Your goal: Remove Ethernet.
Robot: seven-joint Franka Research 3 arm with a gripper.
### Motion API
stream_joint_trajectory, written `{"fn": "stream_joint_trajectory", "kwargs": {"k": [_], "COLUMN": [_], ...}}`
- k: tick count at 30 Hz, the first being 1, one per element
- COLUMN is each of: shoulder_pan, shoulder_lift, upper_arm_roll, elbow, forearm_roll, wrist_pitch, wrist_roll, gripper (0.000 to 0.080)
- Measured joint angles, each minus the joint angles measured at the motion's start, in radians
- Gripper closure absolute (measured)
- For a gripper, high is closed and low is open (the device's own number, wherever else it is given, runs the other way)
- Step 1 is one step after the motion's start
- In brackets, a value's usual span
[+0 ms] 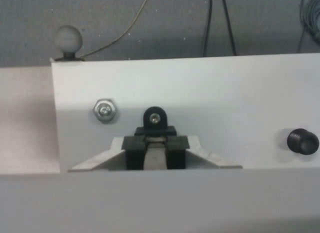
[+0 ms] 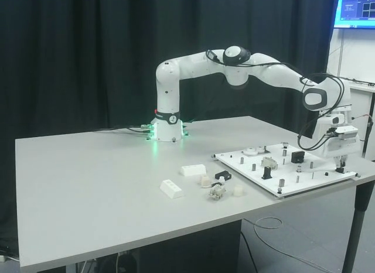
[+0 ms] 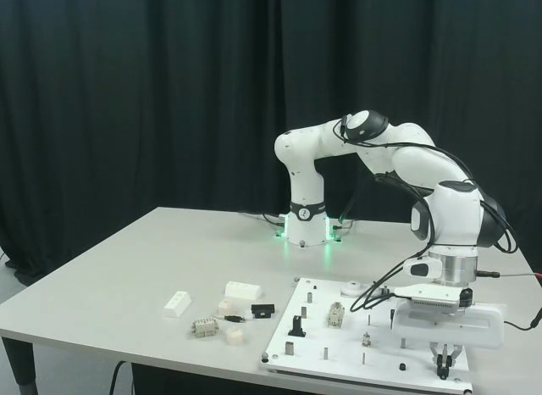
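Observation:
My gripper [image 1: 156, 144] is down at the white task board [image 1: 225, 98], at its front right corner in the second room view [image 3: 442, 359] and at its right end in the first room view [image 2: 340, 163]. Its two black fingers [image 1: 132, 152] stand close together with a pale grey plug-like piece, the Ethernet plug [image 1: 156, 158], held between them. Just beyond the fingertips a small black tab with a screw [image 1: 156, 118] sits on the board. The plug's lower part is hidden behind a white blurred edge of my hand.
On the board [image 3: 339, 365] near the fingers are a hex nut [image 1: 105, 110], a black knob [image 1: 302, 141] and a white ball knob [image 1: 68, 39]. Several posts and black fixtures [image 2: 267, 170] stand on it. Loose white blocks [image 2: 171, 188] lie left of it. Cables [image 1: 220, 23] hang past its edge.

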Motion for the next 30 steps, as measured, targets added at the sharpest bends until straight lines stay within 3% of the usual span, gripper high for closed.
{"fn": "stream_joint_trajectory", "kwargs": {"k": [11, 30], "shoulder_pan": [-0.003, -0.036], "shoulder_lift": [-0.003, -0.026], "upper_arm_roll": [-0.001, -0.018], "elbow": [0.005, 0.075], "forearm_roll": [-0.001, -0.019], "wrist_pitch": [-0.007, -0.092], "wrist_roll": [0.007, 0.026], "gripper": [0.0723, 0.0723]}}
